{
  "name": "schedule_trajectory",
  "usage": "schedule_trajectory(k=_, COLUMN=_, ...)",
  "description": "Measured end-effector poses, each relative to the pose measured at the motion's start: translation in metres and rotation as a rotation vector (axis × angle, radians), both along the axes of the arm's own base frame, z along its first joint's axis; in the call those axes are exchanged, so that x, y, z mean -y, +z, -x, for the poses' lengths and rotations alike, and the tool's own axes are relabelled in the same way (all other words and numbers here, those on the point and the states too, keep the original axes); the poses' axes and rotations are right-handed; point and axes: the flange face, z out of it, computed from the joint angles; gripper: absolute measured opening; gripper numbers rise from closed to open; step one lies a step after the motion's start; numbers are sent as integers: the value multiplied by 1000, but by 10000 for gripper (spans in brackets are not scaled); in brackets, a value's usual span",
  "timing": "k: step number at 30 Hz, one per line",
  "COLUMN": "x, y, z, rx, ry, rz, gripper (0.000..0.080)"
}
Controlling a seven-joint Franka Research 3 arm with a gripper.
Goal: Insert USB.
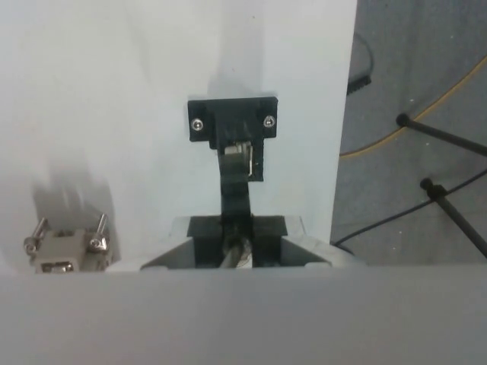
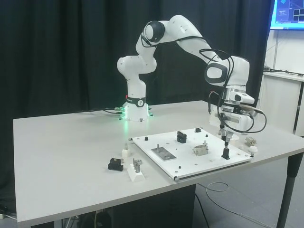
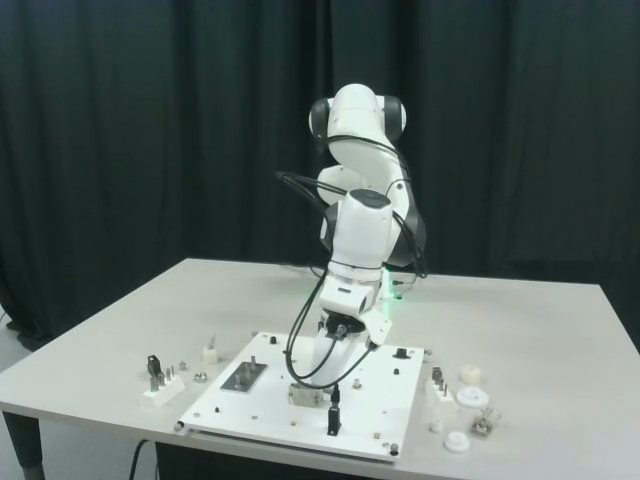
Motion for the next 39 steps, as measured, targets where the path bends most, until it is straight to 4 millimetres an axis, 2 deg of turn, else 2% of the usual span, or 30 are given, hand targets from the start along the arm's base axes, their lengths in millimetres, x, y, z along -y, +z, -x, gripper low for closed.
schedule_trajectory(k=39, x=4, y=0, z=-3, rx=13, ry=-3, rz=-5, gripper=70)
